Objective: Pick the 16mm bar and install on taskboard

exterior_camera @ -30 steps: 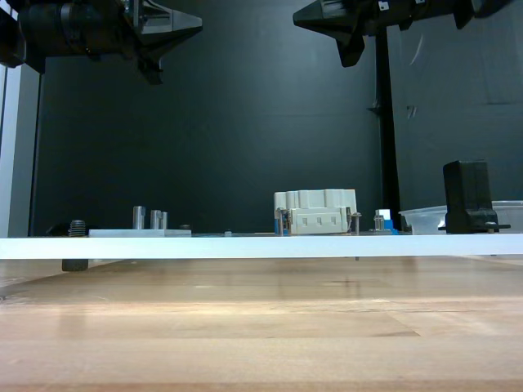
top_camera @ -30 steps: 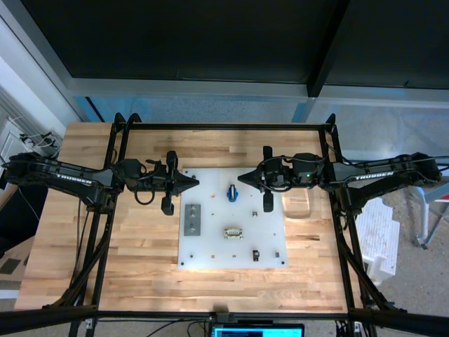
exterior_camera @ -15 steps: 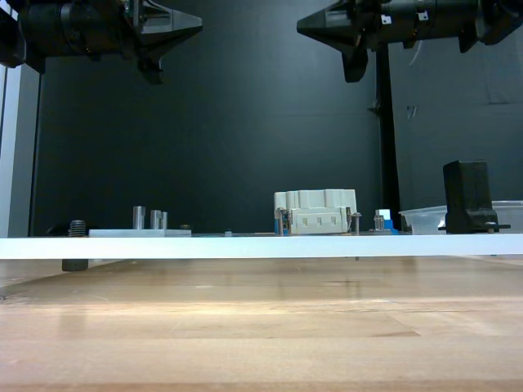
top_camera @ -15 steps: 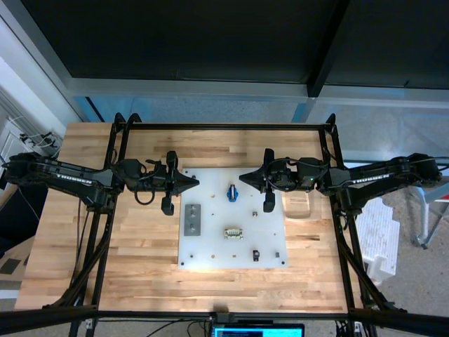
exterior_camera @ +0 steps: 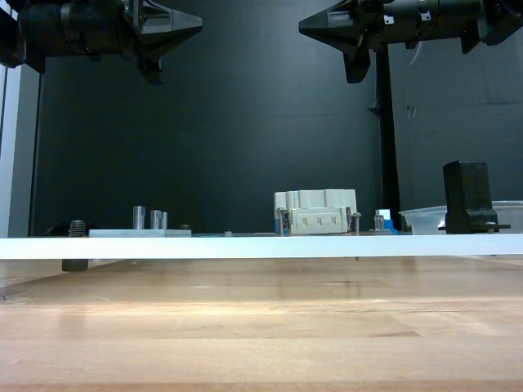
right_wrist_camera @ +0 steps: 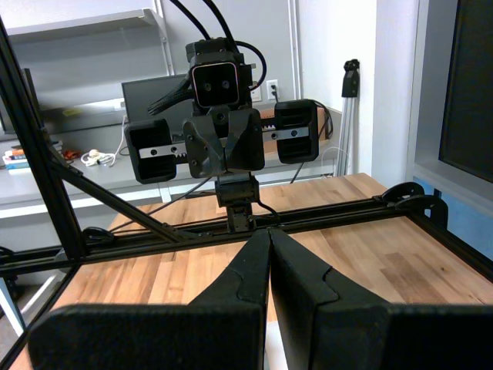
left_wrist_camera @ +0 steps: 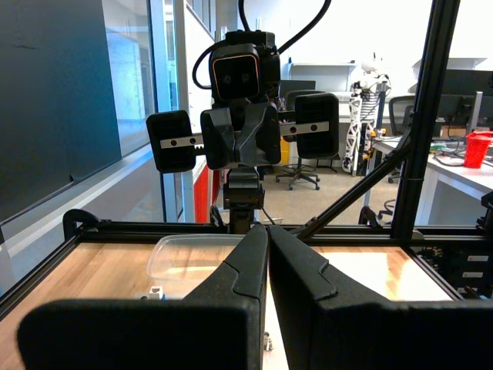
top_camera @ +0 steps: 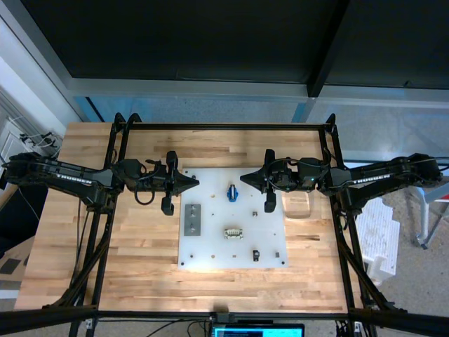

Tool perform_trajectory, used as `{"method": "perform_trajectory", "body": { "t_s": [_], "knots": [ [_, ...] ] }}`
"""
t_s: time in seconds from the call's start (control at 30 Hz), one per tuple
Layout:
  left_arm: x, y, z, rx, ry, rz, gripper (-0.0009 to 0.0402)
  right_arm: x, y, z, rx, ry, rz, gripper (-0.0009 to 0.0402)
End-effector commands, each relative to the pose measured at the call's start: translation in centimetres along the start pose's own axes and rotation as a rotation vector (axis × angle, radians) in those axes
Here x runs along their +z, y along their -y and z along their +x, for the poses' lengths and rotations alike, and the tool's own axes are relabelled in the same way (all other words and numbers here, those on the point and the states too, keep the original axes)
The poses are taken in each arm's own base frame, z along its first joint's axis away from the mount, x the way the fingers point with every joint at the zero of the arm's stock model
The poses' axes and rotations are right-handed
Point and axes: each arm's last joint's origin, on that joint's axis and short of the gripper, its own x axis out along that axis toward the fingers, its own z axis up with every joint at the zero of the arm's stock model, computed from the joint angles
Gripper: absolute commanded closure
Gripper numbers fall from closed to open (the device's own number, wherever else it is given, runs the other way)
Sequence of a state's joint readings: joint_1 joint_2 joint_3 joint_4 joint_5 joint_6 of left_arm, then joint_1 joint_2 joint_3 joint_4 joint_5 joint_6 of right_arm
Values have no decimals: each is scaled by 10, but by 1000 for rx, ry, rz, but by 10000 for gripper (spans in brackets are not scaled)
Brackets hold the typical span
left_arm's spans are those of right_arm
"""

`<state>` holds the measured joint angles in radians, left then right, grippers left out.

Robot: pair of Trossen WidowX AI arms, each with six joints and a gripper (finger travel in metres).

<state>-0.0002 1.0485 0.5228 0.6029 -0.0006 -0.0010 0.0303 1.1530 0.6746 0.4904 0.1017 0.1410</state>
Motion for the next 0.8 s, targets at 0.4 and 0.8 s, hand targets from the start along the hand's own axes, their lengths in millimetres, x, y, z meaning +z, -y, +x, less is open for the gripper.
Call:
{"method": "perform_trajectory", "body": {
  "t_s": [0.4,0.8],
  "knots": [
    [0,0,0,0,0,0,393,-1,0,0,-2,-7,-21,393],
    [0,0,0,0,0,0,393,-2,2,0,29,-13,-50,393]
  ]
}}
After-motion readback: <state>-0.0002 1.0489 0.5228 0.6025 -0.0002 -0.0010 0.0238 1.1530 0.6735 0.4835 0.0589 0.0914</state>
